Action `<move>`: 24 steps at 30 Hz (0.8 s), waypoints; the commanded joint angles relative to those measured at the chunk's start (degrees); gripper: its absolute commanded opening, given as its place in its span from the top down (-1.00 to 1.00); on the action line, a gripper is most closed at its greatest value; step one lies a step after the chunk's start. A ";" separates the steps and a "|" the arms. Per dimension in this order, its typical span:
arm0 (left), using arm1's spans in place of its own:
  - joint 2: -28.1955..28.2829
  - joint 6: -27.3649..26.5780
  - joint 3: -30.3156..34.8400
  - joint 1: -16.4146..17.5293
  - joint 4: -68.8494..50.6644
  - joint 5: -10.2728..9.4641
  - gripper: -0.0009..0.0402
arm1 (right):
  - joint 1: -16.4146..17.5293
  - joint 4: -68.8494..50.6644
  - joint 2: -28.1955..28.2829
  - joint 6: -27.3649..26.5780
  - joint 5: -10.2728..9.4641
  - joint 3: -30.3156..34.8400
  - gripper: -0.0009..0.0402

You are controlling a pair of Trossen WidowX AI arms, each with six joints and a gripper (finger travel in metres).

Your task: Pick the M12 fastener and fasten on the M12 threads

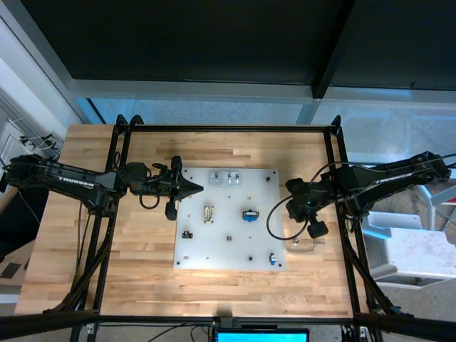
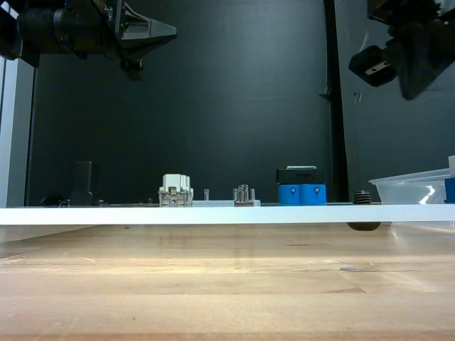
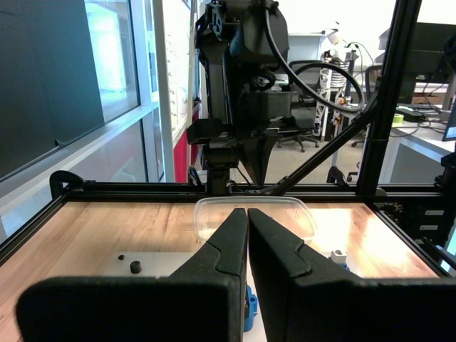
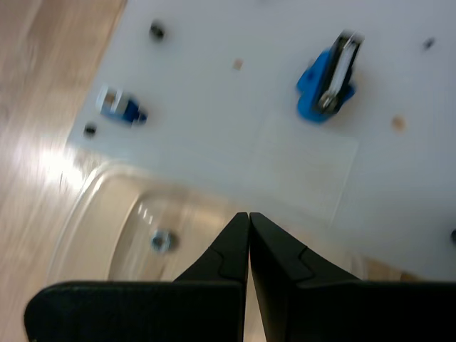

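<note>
Two grippers are up in the air, and neither one holds a thing. At centre-left of the high view the left gripper (image 1: 197, 188) hangs over the left edge of the white board (image 1: 228, 203), nose pointing right. Its own wrist camera shows the two black fingers (image 3: 221, 249) pressed together. Over on the right, the right gripper (image 1: 294, 208) hovers just off the board's right edge. It points down toward the clear tray (image 1: 303, 249), which sits on the wooden table (image 1: 142, 285) beside the board. Its fingers (image 4: 224, 256) are pressed tight as well.

And there's the M12 fastener (image 4: 162, 241), a small silver nut lying on the floor of that tray, below the right gripper's tips and apart from them. The M12 threads (image 1: 251, 255) stand bare on the board, toward its lower right in the high view, just left of the blue-and-silver fitting (image 1: 273, 259). In the low view, right of centre, the dark stud's ribs show plainly in front of the tray.
</note>
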 commanded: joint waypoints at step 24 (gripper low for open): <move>0.02 0.00 0.02 0.00 0.00 0.02 0.96 | 13.68 -15.04 11.98 -38.62 3.06 6.84 0.96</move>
